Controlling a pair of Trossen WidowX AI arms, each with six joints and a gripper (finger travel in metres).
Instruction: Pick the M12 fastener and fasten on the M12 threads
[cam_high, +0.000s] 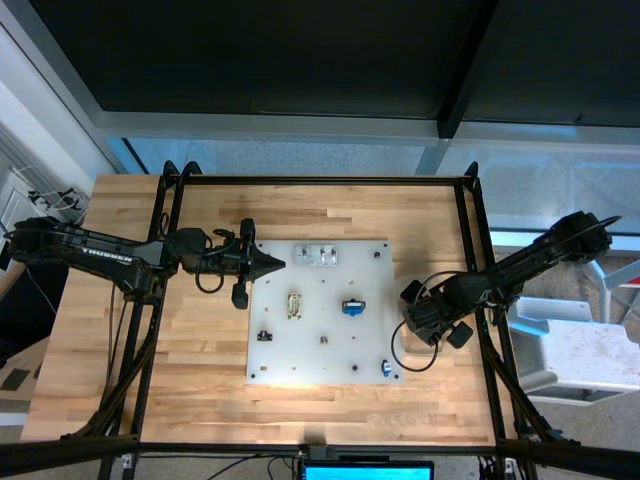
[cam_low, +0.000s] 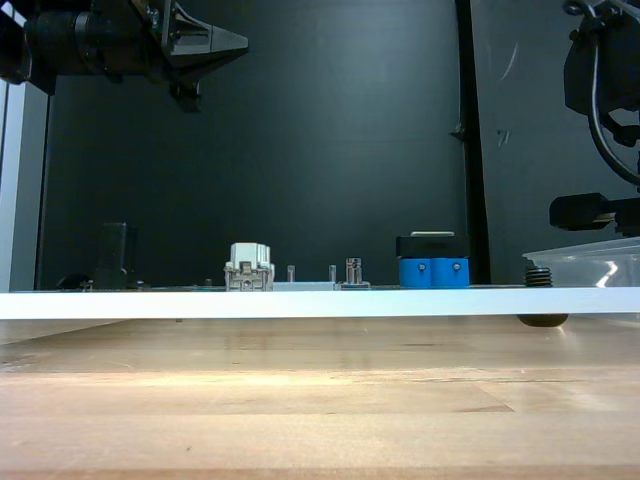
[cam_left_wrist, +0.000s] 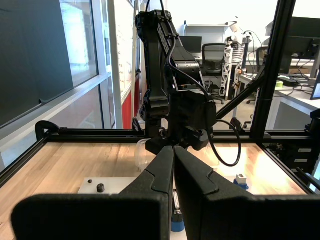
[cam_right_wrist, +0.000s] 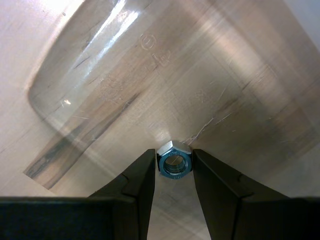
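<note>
The M12 fastener (cam_right_wrist: 174, 164) is a small silver hex nut with a dark hole, caught between the two black fingers of my right gripper (cam_right_wrist: 173, 169). The gripper is shut on it above the floor of the clear tray (cam_right_wrist: 150, 90). I cannot tell whether the nut rests on that floor or hangs just above it. In the high view my right gripper (cam_high: 416, 322) sits just past the right edge of the white board (cam_high: 300, 350). The M12 threads (cam_low: 539, 275) stand bare, their ribs showing. My left gripper (cam_high: 272, 264) is shut and empty, held high over the board's left edge.
On the board stand a white connector (cam_low: 249, 268), a silver post (cam_low: 352, 270), a blue block (cam_low: 433, 264) and a few small pins. The clear tray (cam_low: 590, 262) lies at the board's right. Black frame rails run around the wooden table.
</note>
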